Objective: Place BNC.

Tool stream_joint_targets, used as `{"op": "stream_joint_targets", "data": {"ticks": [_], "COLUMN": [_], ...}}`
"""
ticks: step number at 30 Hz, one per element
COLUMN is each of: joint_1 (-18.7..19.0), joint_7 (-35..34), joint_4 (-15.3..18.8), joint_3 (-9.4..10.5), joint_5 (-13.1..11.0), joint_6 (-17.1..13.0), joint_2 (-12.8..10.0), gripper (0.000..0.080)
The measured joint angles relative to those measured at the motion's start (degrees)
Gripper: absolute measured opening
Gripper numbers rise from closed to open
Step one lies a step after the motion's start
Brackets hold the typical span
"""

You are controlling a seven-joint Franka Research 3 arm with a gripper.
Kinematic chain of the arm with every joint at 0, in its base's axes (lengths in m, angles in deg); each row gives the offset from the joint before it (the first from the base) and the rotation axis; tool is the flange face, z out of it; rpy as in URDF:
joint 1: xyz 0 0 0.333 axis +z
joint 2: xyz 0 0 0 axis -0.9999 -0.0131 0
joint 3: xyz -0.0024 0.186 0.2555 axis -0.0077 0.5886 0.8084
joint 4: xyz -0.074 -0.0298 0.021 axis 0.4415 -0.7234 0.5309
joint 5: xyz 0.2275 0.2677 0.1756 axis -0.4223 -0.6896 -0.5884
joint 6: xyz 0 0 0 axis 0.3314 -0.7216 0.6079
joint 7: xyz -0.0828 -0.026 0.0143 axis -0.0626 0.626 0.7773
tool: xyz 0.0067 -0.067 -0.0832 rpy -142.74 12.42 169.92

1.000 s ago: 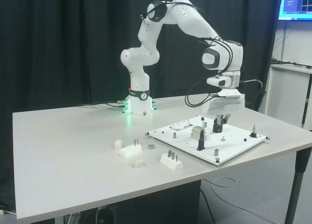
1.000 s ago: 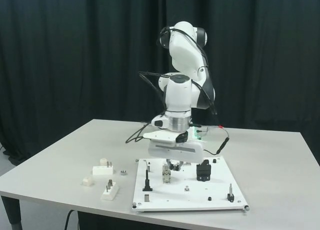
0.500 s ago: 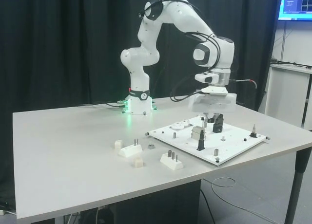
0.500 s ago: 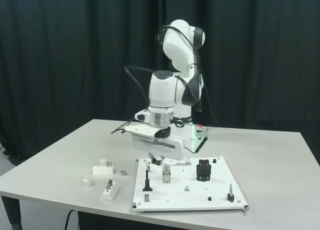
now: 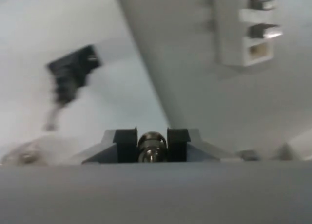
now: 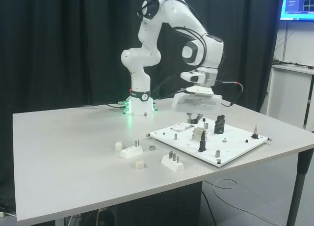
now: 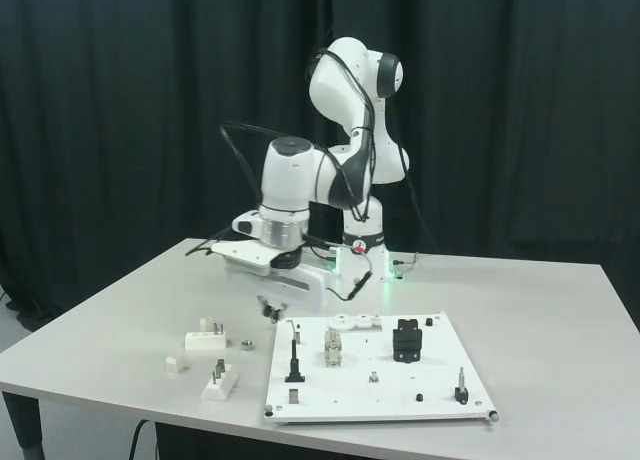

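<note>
While the white arm hangs over the near-left edge of the flat white square assembly board [image 7: 440, 395], we see its two-fingered gripper [image 5: 152, 147] clenched on a small metal cylindrical BNC connector [image 5: 151, 148], held between the black fingers [image 5: 126, 143] in the air. In the second room view the gripper [image 7: 271, 308] sits above the grey table [image 7: 120, 320], near a white block fixture with upright pins [image 7: 205, 338] and beside a tall black post [image 7: 293, 358] standing on the board. We find no readable writing, brand or label anywhere.
</note>
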Motion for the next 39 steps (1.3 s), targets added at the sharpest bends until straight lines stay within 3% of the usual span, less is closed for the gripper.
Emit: {"op": "stream_joint_targets", "data": {"ticks": [13,22,39], "joint_1": [-6.47,-9.32,-13.33], "joint_7": [2.66,16.77,54.59], "joint_4": [0.35,1.93,6.15], "joint_3": [-0.05,-0.03,-0.07], "joint_5": [0.35,-0.76,-4.45], "joint_6": [-0.2,-2.66,-11.24], "joint_2": [0.18,0.07,-1.87], "gripper": [0.0125,0.0125,0.0125]}}
